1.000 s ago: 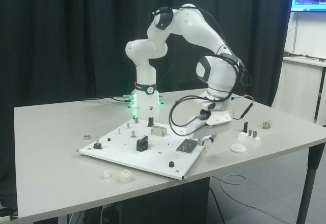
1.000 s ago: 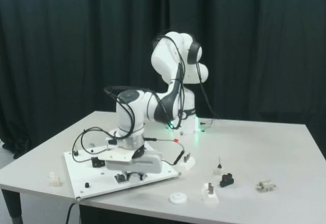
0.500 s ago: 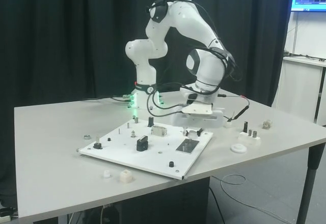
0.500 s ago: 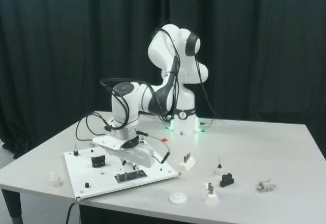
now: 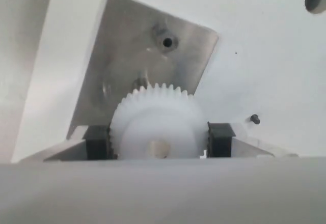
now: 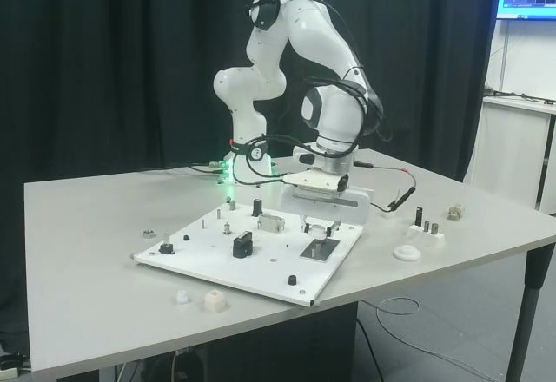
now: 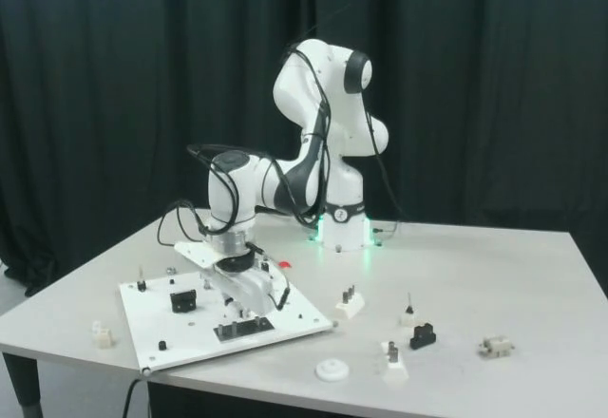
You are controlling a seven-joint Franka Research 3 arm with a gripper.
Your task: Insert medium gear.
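Gear teeth fill the wrist view: the white medium gear (image 5: 159,128) sits pinched between the two black fingertips of the gripper (image 5: 159,141), one pad (image 5: 97,142) on each flank of its toothed rim, bore facing the camera. Below it lies the grey metal plate (image 5: 137,56) that carries the gear pegs, fixed on the white assembly board (image 6: 217,265). From the room views the gripper (image 6: 319,225) hangs just above that plate (image 6: 318,249), near the board's corner closest to the table (image 6: 78,226) edge; whether the bore is already lined up over a peg I cannot tell.

The gear looks like stiff moulded plastic, light, with a smooth face that could slip or tip if squeezed off-centre. Holding it across the rim at opposite teeth, as now, keeps the bore free for the peg. Teeth are the fragile part, so any tilt on descent could jam or chip them.

A larger white gear (image 7: 331,370) lies loose on the table beside the board.
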